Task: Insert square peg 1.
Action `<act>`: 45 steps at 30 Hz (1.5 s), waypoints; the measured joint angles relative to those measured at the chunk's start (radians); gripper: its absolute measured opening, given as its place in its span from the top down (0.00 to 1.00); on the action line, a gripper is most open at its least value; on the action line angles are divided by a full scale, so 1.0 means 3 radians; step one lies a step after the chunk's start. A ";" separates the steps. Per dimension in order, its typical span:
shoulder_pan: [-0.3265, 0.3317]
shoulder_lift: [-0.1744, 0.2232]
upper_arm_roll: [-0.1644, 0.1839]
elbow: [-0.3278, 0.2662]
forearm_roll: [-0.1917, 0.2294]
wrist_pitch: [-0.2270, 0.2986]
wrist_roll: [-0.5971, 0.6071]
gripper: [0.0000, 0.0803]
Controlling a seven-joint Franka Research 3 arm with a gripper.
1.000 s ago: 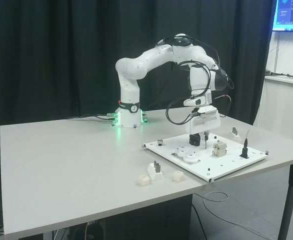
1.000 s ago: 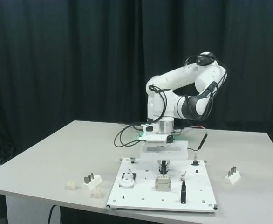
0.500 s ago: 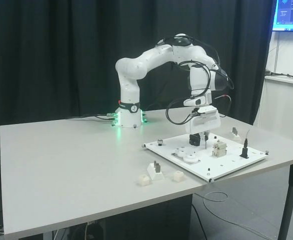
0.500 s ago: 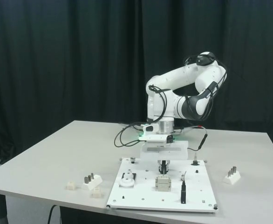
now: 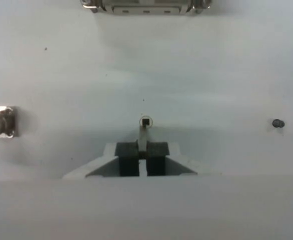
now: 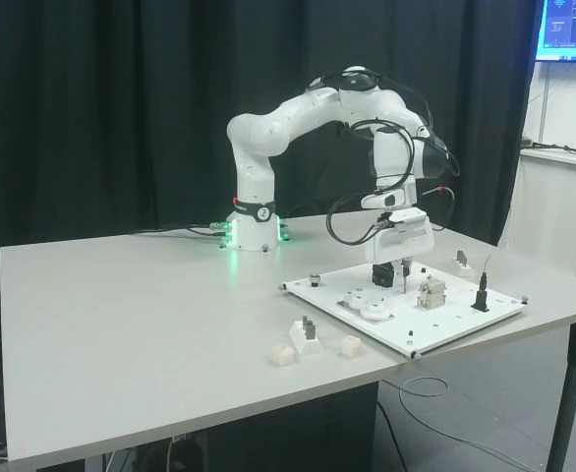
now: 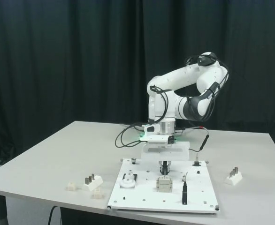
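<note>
- Fingers of our black two-finger gripper (image 5: 142, 159) are clenched on the slim grey square peg (image 5: 143, 136)
- We judge its tip poised at the small square hole (image 5: 146, 121) in the white board (image 5: 211, 85); pushing home and releasing remain

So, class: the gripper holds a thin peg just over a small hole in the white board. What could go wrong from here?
1. In the wrist view the peg tip sits at the hole; slightly off, it may catch the rim and jam.
2. The gripper holds only the peg's upper end, so pressing down could tilt it or let it slip.
</note>
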 joint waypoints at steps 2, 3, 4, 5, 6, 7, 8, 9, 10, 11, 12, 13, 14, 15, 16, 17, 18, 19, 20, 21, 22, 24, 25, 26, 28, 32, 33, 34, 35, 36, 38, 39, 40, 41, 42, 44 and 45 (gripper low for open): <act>0.0000 0.0000 0.0001 0.0002 0.0000 0.0004 -0.0016 0.96; 0.0000 0.0000 0.0002 0.0003 0.0000 0.0006 -0.0026 0.96; 0.0000 0.0000 0.0003 0.0004 0.0000 0.0008 -0.0037 0.96; 0.0000 0.0000 0.0004 0.0005 0.0000 0.0011 -0.0049 0.96; 0.0000 0.0000 0.0005 0.0006 0.0000 0.0014 -0.0061 0.96; 0.0000 0.0000 0.0006 0.0007 0.0000 0.0017 -0.0075 0.96; 0.0000 0.0000 0.0007 0.0008 0.0000 0.0019 -0.0090 0.96; 0.0000 0.0000 0.0007 0.0009 0.0000 0.0021 -0.0102 0.96; 0.0000 0.0000 0.0008 0.0009 0.0000 0.0022 -0.0117 0.96; 0.0000 0.0000 0.0008 0.0010 0.0000 0.0023 -0.0131 0.96; 0.0000 0.0000 0.0008 0.0010 0.0000 0.0023 -0.0146 0.96; 0.0000 0.0000 0.0008 0.0010 0.0000 0.0023 -0.0161 0.96; 0.0000 0.0000 0.0008 0.0010 0.0000 0.0023 -0.0174 0.96; 0.0000 0.0000 0.0008 0.0010 -0.0001 0.0023 -0.0189 0.96; -0.0001 0.0000 0.0008 0.0010 -0.0002 0.0023 -0.0202 0.96; -0.0001 0.0000 0.0008 0.0010 -0.0002 0.0023 -0.0212 0.96; -0.0002 0.0000 0.0008 0.0010 -0.0003 0.0023 -0.0221 0.96; -0.0002 0.0000 0.0008 0.0010 -0.0003 0.0023 -0.0228 0.96; -0.0003 0.0000 0.0008 0.0010 -0.0003 0.0023 -0.0231 0.96; -0.0003 0.0000 0.0008 0.0010 -0.0003 0.0023 -0.0231 0.96; -0.0003 0.0000 0.0008 0.0010 -0.0003 0.0023 -0.0231 0.96; -0.0005 0.0000 0.0008 0.0010 -0.0003 0.0023 -0.0231 0.96; -0.0006 0.0000 0.0008 0.0010 -0.0003 0.0024 -0.0230 0.96; -0.0007 0.0000 0.0008 0.0010 -0.0003 0.0024 -0.0225 0.96; -0.0008 0.0000 0.0007 0.0010 -0.0003 0.0024 -0.0199 0.96; -0.0008 0.0000 0.0007 0.0010 -0.0003 0.0024 -0.0104 0.96; -0.0008 -0.0001 0.0006 0.0010 -0.0003 0.0024 -0.0080 0.96; -0.0009 -0.0001 0.0006 0.0010 -0.0003 0.0024 -0.0059 0.96; -0.0009 0.0000 0.0006 0.0010 -0.0003 0.0024 -0.0042 0.96; -0.0010 0.0000 0.0006 0.0010 -0.0003 0.0024 -0.0022 0.96; -0.0012 0.0000 0.0006 0.0010 -0.0003 0.0025 0.0025 0.96; -0.0013 -0.0001 0.0006 0.0010 -0.0003 0.0025 0.0047 0.96; -0.0014 0.0000 0.0006 0.0010 -0.0003 0.0025 0.0062 0.96; -0.0014 0.0000 0.0007 0.0010 -0.0003 0.0025 0.0070 0.96; -0.0014 0.0000 0.0007 0.0010 -0.0003 0.0025 0.0071 0.96; -0.0014 0.0000 0.0007 0.0010 -0.0003 0.0025 0.0071 0.96; -0.0014 0.0000 0.0008 0.0010 -0.0003 0.0025 0.0071 0.96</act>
